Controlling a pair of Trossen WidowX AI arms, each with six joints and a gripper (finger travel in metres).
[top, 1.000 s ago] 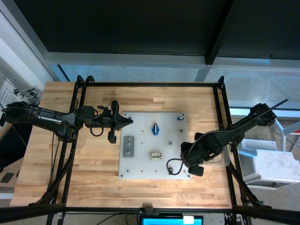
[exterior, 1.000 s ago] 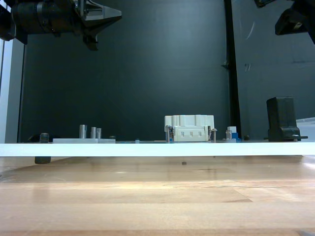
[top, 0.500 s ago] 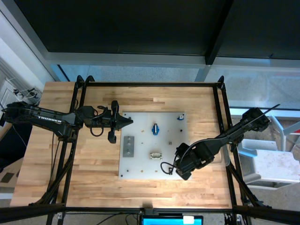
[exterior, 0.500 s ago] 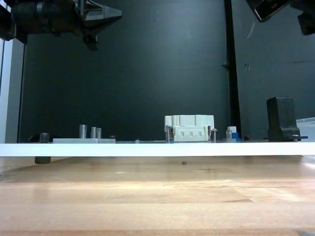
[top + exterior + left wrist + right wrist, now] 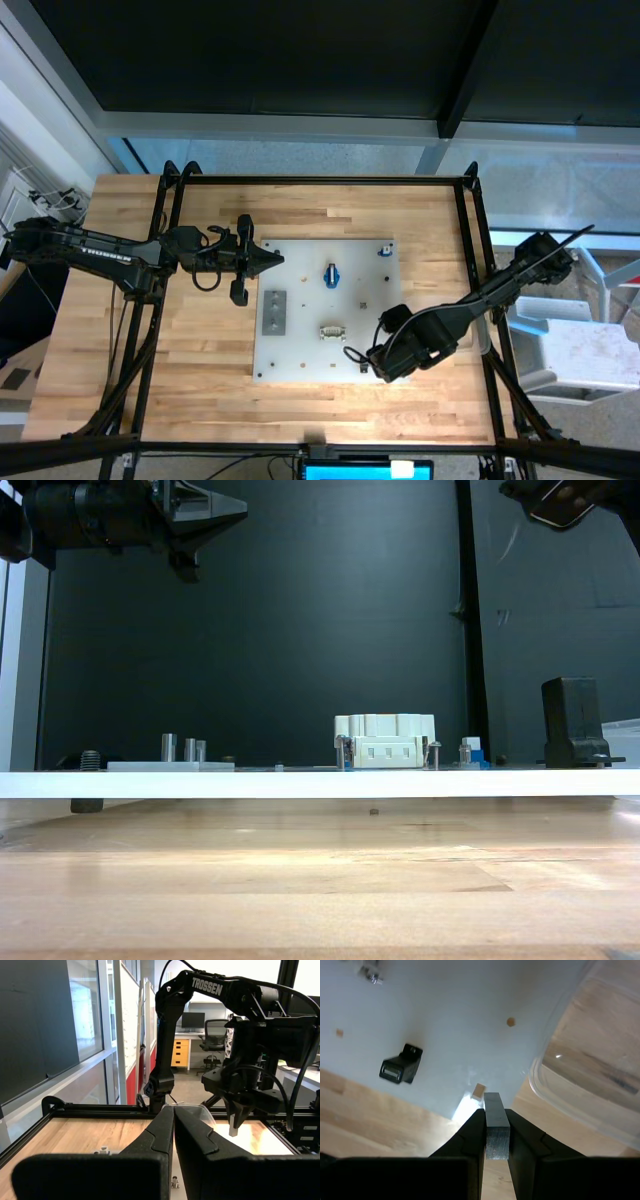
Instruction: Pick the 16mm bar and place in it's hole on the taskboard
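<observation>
L→R. Black left gripper (image 5: 274,259): hangs high over the far-left edge of the flat white taskboard (image 5: 300,355), pointing inward across it. Its fingers (image 5: 162,1127) are pressed together w/ nothing between them.

On the board, near its left side: grey metal block (image 5: 274,312) w/ short upright pins. Mid-board: small blue fitting (image 5: 332,274) and white plastic connector housing (image 5: 385,742). Toward the right: black plastic block (image 5: 573,723).

Black right gripper (image 5: 495,1112): raised above the board's near-right corner, aimed down. Its fingers pinch the 16mm bar (image 5: 496,1127), a short square-section piece of brushed grey metal. The flat cut end faces the wrist cam; the far end sticks out just past the fingertips. The bar is held approx. upright, above the board and clear of its seat. Below it: the board's edge & the pale wood table (image 5: 380,1120). Just beside the board's right edge: clear plastic bin (image 5: 585,1090).
</observation>
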